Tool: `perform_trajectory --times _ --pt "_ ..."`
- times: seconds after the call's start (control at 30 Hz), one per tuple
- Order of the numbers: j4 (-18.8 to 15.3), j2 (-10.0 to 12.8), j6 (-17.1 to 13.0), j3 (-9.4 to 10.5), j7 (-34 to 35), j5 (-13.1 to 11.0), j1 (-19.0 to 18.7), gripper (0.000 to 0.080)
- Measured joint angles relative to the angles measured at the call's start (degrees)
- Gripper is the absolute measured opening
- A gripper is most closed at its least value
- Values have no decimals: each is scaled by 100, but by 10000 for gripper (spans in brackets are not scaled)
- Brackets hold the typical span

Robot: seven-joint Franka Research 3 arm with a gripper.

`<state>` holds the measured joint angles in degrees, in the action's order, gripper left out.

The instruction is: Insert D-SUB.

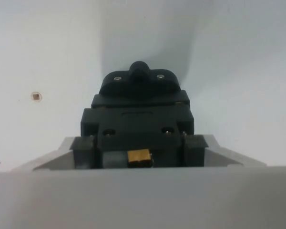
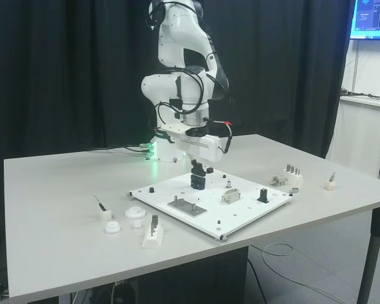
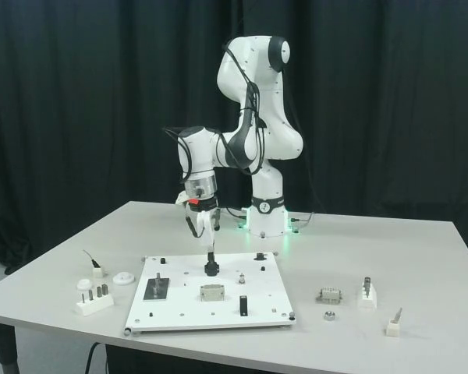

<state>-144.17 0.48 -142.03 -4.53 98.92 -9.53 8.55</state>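
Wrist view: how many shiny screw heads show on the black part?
2. One screw head and a second screw head flank the rounded knob on the black part. More may be hidden.

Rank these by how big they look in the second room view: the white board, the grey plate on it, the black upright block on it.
1. White board, by far the largest.
2. Grey plate near one end of the board.
3. Black upright block, smallest, though not far behind the plate.
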Motion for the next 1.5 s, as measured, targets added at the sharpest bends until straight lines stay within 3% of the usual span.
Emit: perform_trajectory --times 0.77,1.5 --pt "-1 -8 86 -54 217 -101 13 380" --pt "-23 -7 -28 -44 219 -138 -6 380"
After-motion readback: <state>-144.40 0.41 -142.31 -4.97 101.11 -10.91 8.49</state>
